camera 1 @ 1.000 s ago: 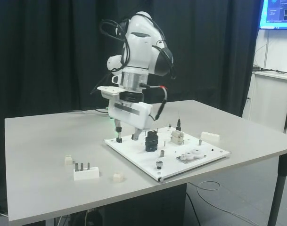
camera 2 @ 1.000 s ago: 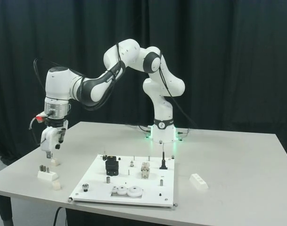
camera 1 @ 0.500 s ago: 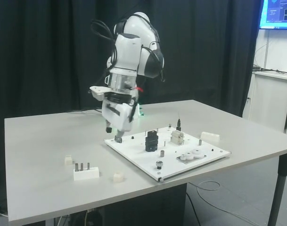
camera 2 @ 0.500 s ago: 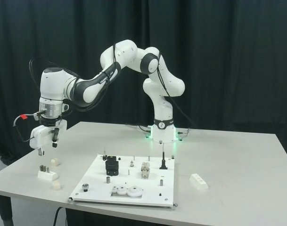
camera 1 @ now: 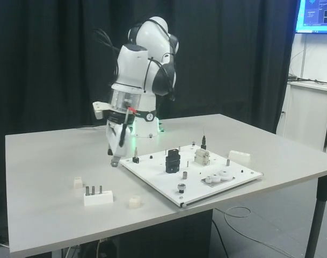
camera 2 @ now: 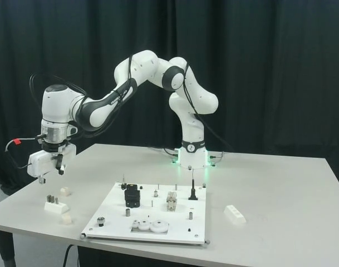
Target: Pick square peg 2.
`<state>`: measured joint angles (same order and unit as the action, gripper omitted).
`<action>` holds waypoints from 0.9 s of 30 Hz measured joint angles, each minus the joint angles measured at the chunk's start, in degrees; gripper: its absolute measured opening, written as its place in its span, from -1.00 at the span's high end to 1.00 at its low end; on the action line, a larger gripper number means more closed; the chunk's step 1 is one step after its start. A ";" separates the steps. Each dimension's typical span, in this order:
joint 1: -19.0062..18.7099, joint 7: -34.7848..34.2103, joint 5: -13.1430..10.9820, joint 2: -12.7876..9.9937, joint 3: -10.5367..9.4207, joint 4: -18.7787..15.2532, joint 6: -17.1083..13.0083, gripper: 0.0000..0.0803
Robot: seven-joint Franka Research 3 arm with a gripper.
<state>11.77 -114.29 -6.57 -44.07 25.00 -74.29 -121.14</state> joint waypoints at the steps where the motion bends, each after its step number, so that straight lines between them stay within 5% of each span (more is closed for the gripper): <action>1: 0.16 -0.17 -0.06 -0.06 0.00 0.00 -0.13 -0.99; 12: 1.70 -0.45 -4.46 -1.39 0.02 0.00 -1.01 -0.99; 27: 2.55 3.64 -6.19 -3.37 0.05 0.00 -1.45 -0.99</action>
